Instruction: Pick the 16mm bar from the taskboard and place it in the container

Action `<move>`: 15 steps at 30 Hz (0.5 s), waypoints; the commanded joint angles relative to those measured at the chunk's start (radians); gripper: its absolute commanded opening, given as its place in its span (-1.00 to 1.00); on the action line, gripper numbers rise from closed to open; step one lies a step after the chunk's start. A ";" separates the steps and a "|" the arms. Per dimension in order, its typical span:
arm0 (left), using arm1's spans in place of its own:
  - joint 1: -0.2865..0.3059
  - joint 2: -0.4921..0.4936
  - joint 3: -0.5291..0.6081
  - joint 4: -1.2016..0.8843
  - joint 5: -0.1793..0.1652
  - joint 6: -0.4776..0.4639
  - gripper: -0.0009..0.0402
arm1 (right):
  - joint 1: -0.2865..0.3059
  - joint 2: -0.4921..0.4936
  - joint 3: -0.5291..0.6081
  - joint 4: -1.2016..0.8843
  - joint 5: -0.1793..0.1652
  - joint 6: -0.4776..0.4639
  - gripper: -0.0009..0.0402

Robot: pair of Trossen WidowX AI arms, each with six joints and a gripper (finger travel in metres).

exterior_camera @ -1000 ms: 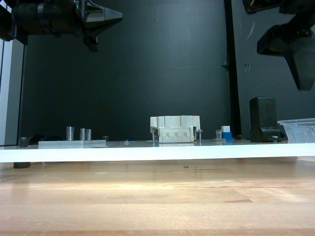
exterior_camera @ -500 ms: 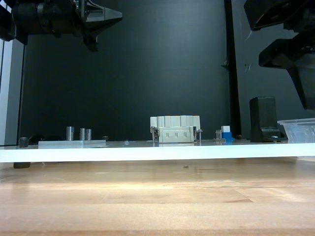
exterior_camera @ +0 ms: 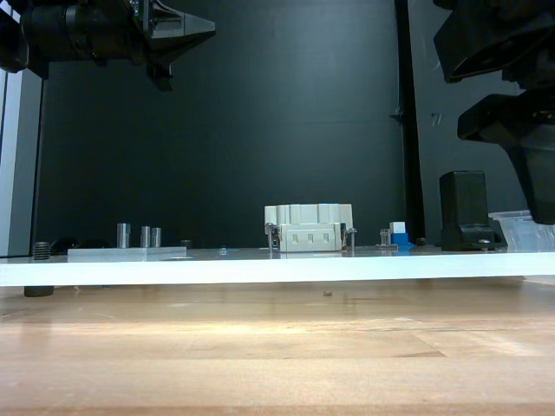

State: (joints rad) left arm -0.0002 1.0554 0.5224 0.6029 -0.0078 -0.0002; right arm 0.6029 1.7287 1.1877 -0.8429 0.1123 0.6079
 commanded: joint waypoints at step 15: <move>0.000 0.000 0.000 0.000 0.000 0.000 -0.96 | 0.006 0.000 -0.058 0.092 -0.010 -0.014 -0.04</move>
State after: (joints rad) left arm -0.0002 1.0554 0.5224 0.6025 -0.0078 -0.0002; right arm 0.6079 1.7287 1.1290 -0.7521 0.1078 0.5964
